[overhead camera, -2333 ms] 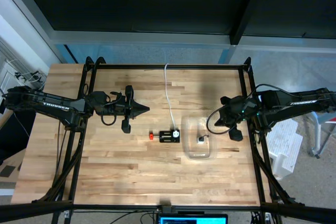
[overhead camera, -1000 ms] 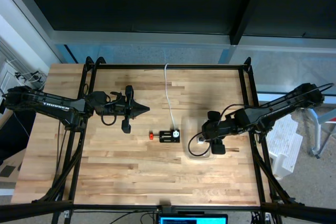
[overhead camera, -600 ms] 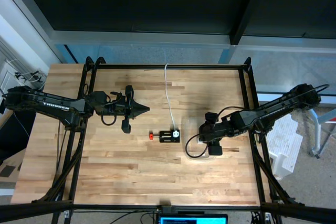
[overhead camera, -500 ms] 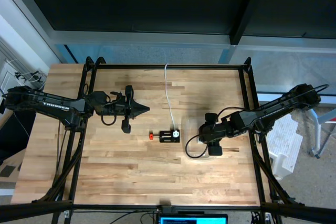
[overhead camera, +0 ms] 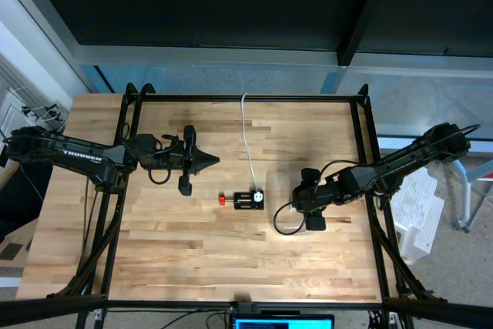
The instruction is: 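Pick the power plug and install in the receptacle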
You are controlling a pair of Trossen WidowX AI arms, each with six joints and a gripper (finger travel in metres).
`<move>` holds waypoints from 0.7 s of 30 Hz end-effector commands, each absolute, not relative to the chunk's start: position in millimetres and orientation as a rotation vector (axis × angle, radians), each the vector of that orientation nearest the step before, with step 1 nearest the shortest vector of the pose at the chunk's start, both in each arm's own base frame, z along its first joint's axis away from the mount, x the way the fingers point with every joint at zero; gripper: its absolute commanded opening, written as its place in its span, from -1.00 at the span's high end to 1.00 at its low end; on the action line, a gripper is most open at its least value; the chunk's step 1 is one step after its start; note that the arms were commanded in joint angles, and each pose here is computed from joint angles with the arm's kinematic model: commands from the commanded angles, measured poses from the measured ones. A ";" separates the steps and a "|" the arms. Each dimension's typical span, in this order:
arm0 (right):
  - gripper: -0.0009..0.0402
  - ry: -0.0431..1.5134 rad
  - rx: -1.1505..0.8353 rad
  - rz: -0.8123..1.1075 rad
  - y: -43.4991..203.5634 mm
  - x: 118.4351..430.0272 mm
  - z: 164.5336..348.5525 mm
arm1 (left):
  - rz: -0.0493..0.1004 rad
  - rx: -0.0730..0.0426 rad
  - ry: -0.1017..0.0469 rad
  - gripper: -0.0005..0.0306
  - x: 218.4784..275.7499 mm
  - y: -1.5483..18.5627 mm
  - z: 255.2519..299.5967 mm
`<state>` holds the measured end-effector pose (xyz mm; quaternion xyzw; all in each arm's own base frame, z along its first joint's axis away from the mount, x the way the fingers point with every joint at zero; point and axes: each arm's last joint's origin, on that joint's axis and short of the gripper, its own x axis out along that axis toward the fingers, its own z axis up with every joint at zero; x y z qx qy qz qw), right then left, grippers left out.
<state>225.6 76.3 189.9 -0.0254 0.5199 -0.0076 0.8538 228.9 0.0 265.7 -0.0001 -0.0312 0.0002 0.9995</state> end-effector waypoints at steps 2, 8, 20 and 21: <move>-0.03 1.083 -0.056 -0.019 76.6 226.4 190.3 | 0.001 0.000 -0.063 0.96 229.0 0.1 265.8; 0.08 1.075 -0.067 -0.030 76.5 227.3 189.9 | 0.000 0.000 -0.063 0.97 229.0 0.0 265.8; 0.12 1.098 -0.073 -0.021 78.1 229.1 184.4 | 0.001 0.000 -0.063 0.97 229.0 0.1 265.8; 0.14 1.098 -0.072 -0.021 78.1 229.1 184.3 | 0.001 0.000 -0.063 0.96 229.0 0.1 265.8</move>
